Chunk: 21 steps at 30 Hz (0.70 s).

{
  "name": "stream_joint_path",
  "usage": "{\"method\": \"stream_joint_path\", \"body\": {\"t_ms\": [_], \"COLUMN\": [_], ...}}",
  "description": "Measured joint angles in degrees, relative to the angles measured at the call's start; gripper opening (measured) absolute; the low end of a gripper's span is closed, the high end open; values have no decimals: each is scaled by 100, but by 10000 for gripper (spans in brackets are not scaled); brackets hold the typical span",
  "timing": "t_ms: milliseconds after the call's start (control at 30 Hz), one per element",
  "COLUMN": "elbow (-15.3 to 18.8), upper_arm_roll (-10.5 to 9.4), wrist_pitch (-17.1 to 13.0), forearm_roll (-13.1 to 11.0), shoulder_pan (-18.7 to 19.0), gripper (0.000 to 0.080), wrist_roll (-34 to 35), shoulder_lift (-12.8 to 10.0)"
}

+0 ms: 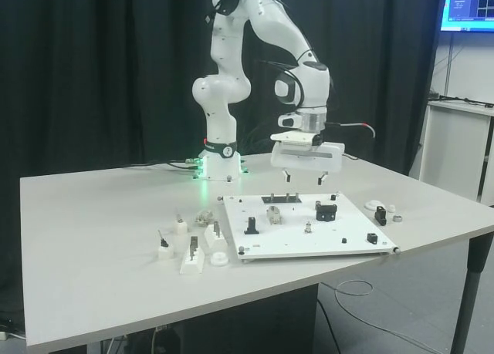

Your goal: Pick Ethernet.

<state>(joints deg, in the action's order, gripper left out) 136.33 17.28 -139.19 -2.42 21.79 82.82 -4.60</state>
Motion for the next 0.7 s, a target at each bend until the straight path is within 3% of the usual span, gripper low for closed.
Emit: {"method": "stream_joint_path", "body": {"t_ms": [700], "elbow": [-168], "upper_arm_roll": [511], "wrist_pitch": [863], "forearm_roll": [91], "shoulder_pan": [-108], "gripper": [800], "wrist_roll": [-1197], "shoulder_lift": [477]}}
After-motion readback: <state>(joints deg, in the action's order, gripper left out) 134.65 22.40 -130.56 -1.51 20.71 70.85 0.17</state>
